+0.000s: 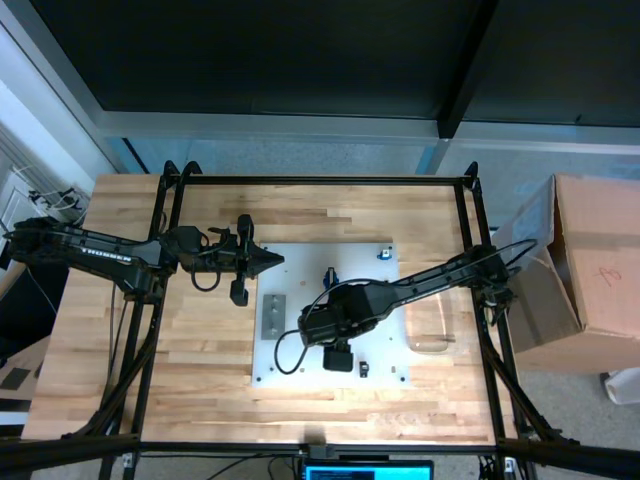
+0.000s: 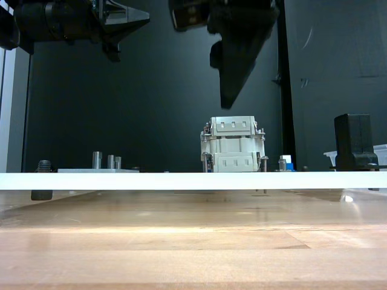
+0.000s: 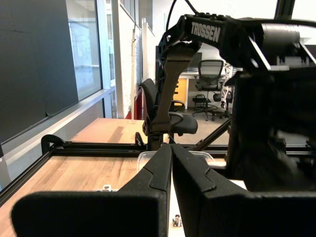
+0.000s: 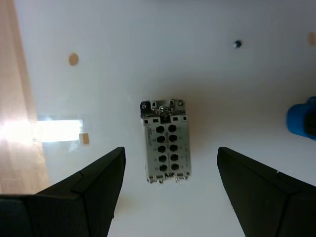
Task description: Remove the HAN10E connector from the taskboard and place in the container
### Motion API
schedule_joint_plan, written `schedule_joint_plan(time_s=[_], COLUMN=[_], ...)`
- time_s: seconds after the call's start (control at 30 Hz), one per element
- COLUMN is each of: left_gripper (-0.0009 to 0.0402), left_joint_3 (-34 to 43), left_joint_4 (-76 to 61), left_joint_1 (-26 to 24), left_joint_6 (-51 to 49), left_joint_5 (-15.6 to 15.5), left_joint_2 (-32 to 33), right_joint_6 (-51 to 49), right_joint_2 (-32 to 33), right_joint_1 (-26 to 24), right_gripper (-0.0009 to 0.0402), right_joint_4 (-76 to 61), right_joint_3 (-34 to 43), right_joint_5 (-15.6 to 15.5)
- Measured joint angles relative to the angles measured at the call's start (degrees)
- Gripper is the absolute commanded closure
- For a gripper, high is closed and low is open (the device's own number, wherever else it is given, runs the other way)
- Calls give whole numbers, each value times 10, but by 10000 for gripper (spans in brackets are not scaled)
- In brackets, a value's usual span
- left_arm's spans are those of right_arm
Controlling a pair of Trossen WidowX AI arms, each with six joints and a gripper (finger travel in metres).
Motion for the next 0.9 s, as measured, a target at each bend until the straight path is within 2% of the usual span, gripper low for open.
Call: schedule_joint_plan(time_s=[0.5,0.73,0.9], left_gripper=[393,393,393], left_joint_3=[0,0,0], left_joint_4=[0,0,0], left_joint_1=[0,0,0], left_joint_6=[0,0,0], left_joint_5=[0,0,0], left_joint_2=[0,0,0], right_joint_6=[-17,-26,-28], right_joint_2=[42,42,42], right_joint_1=[0,0,0], right_gripper=[143,174,213], right_joint_4=[16,17,17], right_joint_3=[-2,-8,-8], right_joint_5=[-14,-14,-14])
